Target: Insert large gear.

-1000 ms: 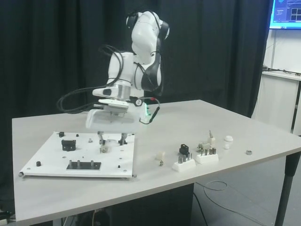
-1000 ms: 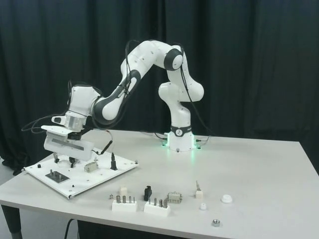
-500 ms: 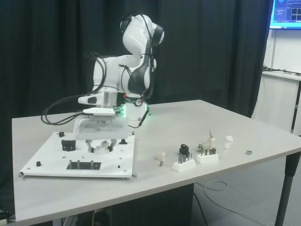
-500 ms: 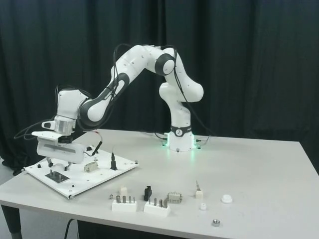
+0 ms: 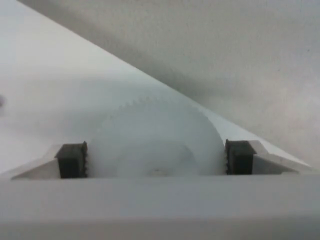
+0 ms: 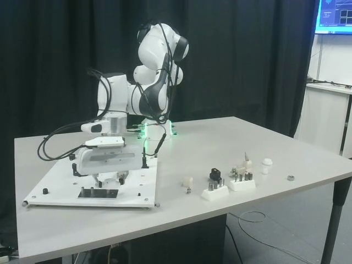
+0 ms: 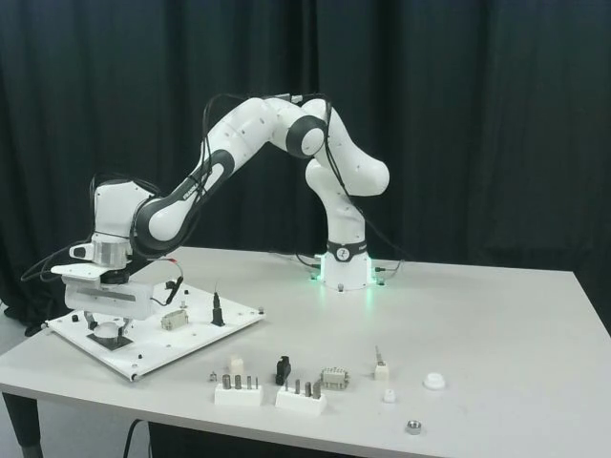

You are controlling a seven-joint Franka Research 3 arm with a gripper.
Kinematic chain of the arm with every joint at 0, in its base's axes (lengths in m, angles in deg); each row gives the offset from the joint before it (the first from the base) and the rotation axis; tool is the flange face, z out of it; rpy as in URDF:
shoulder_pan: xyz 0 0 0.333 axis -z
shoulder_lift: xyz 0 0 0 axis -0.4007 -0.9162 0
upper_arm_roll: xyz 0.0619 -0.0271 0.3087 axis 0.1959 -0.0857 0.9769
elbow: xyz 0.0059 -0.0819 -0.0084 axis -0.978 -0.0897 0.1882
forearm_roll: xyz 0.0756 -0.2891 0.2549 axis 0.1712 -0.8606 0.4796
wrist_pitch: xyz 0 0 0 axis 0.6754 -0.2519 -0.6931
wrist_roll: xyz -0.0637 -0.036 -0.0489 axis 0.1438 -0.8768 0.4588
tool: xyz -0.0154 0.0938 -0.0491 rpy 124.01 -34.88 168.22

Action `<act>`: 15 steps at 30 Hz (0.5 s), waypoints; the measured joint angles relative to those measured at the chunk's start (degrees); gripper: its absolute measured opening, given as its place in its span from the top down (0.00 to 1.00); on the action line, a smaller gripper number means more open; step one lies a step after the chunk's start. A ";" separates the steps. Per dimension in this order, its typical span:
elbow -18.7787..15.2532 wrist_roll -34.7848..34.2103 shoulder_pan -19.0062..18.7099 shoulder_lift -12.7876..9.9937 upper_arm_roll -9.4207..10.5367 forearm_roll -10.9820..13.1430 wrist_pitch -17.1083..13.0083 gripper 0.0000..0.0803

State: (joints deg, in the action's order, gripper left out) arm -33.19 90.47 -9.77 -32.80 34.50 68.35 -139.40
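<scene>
A large white gear (image 5: 157,140) with a toothed rim sits between the black finger pads (image 5: 72,160), and my gripper (image 5: 156,159) is shut on it. In the first room view the gripper (image 6: 110,178) hangs low over the white board (image 6: 55,190), holding the gear (image 6: 111,180) just above the black fixture with pegs (image 6: 98,193). From the second room view, the gripper (image 7: 103,326) and gear (image 7: 105,331) are at the left end of the board (image 7: 186,334). Whether the gear touches the board is hidden.
An upright black pin (image 7: 216,310) and a small connector (image 7: 173,320) stand on the board beside the gripper. Two white stands with parts (image 6: 214,191) (image 6: 242,184), a white cap (image 6: 267,164) and a nut (image 6: 291,177) lie on the grey table to the right.
The arm has swung left along the board with the gear in the gripper and come down lower, from the board's middle to above the black peg fixture.
</scene>
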 joint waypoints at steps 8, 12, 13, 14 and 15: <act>2.73 -0.64 1.29 -1.54 -0.01 0.40 3.08 0.26; 3.86 -1.45 1.73 -2.04 -0.07 0.40 4.58 0.26; 4.10 -1.50 1.82 -2.13 -0.07 0.40 4.94 0.26; 4.34 -1.53 1.91 -2.24 -0.08 0.40 5.25 0.26; 4.54 -1.54 2.00 -2.32 -0.08 0.40 5.52 0.26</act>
State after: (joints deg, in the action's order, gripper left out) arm -28.66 88.93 -7.77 -35.12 34.43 68.75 -133.88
